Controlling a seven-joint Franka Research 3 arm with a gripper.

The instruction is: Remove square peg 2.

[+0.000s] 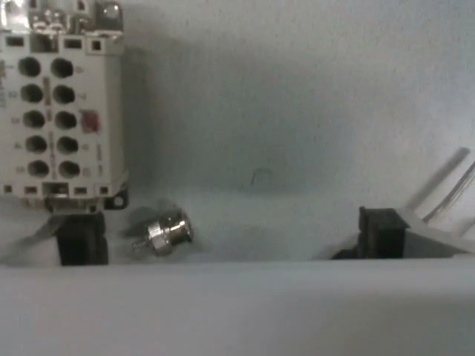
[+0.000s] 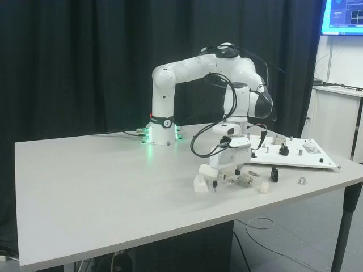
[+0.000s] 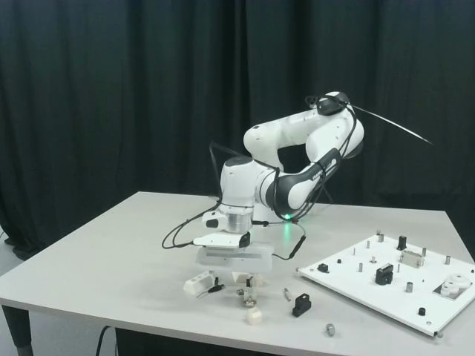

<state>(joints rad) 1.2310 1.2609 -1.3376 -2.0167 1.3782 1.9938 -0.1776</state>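
My gripper [image 2: 229, 171] hangs low over the table's front edge, among loose parts; the same gripper [image 3: 241, 276] sits left of the white board [image 3: 386, 295]. A small white cube-shaped piece [image 3: 254, 316] lies on the table just in front of it, also visible as the white cube [image 2: 264, 188]. I cannot tell whether it is the square peg. In the wrist view a white connector block [image 1: 59, 111] with rows of round holes lies beside a metal plug [image 1: 165, 232]. A pale blurred band [image 1: 237, 308] hides everything nearer the camera.
Around the hand lie a white block [image 3: 200, 282], a metal part [image 3: 247, 297], a black clip [image 3: 301, 304] and a small metal nut [image 3: 329, 329]. The board [image 2: 295, 156] carries several pegs and fixtures. The table edge runs close by.
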